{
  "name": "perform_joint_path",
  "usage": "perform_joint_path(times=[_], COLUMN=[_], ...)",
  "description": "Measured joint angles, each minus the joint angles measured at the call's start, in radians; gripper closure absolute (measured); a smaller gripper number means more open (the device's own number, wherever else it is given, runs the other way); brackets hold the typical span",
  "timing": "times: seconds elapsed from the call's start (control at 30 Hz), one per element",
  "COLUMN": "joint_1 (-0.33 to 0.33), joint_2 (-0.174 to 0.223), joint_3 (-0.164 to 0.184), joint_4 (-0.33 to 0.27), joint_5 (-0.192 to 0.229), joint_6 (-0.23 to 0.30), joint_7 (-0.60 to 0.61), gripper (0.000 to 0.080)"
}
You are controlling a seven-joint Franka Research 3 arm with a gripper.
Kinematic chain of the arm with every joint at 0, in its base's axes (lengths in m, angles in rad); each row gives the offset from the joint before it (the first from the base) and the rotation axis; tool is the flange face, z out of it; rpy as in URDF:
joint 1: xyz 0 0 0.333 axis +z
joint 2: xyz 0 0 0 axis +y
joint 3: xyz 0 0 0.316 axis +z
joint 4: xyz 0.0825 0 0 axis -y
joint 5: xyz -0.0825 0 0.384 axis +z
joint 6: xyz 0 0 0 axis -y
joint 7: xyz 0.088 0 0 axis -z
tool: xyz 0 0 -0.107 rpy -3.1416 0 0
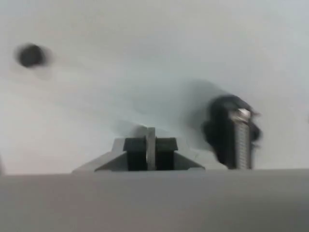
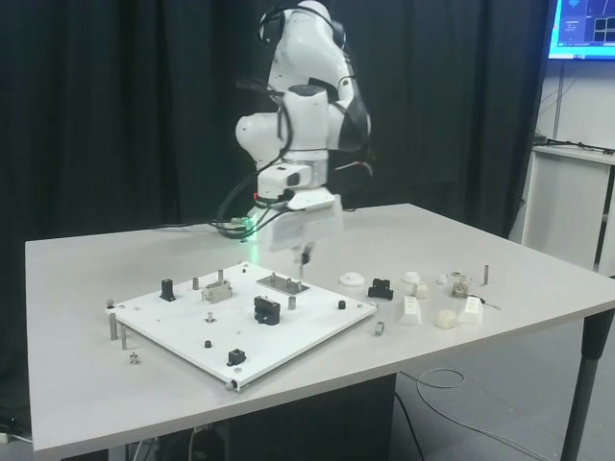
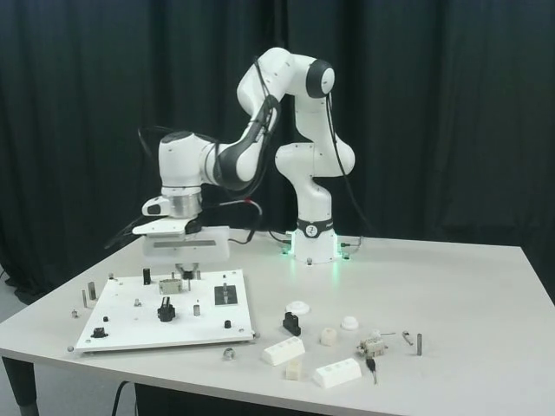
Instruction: Place square peg 1.
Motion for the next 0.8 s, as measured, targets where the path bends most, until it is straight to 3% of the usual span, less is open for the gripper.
perform_joint_path(times=[0.37,0.8], joint_1=[0.119,0.26], joint_2=[-0.013,-0.013], joint_3=[0.003,0.03], joint_4=[0.03,0.032], joint_5=[0.0,0.001], joint_6=[-0.079,-0.11], joint_7=[0.158,0.373], gripper=[0.0767,0.0767])
